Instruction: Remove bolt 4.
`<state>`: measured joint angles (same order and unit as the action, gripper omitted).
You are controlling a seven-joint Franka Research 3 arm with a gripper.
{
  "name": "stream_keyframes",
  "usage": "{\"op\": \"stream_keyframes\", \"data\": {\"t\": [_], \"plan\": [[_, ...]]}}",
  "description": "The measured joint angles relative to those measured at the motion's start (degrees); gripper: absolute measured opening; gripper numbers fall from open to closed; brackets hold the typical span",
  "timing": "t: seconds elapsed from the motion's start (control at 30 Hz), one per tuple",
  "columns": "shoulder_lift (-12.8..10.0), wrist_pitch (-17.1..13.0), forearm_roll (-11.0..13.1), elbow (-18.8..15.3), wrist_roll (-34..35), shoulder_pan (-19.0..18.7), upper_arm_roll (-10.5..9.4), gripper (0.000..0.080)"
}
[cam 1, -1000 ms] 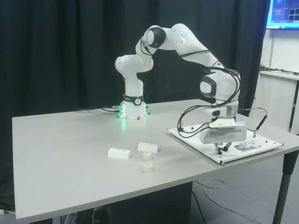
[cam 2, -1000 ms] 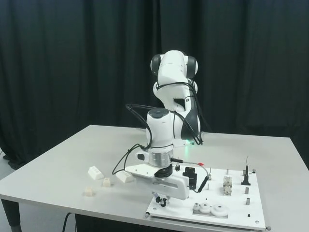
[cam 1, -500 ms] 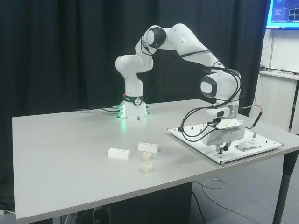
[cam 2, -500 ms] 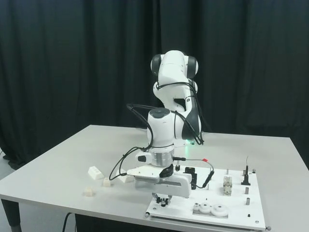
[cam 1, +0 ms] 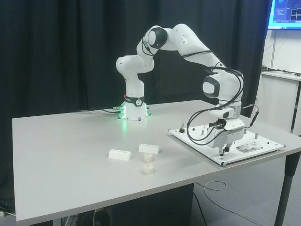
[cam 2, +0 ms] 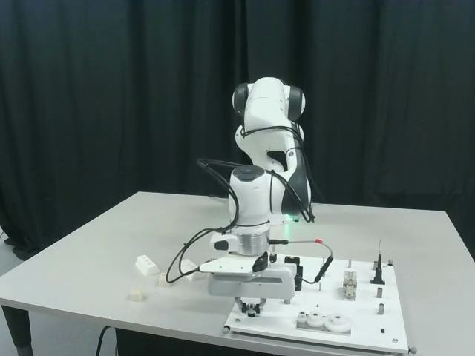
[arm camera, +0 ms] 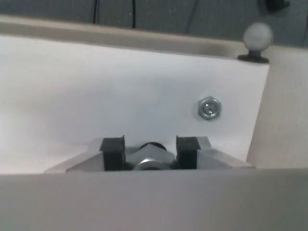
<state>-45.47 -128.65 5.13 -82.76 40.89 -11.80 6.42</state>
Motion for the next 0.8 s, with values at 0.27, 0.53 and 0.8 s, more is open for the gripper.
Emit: {"op": "stream_keyframes", "data": {"t": [0.27,0.53,0.8], "plan": [[0.0,0.1,-1.0,0.1,-7.4,-0.3,0.00,0.0224],[0.0,0.8,-2.0,0.9,-12.3,-0.7,0.00,0.0224],[0.1,3.4,-2.6,3.2,-14.8,-1.1,0.00,0.0224]]}}
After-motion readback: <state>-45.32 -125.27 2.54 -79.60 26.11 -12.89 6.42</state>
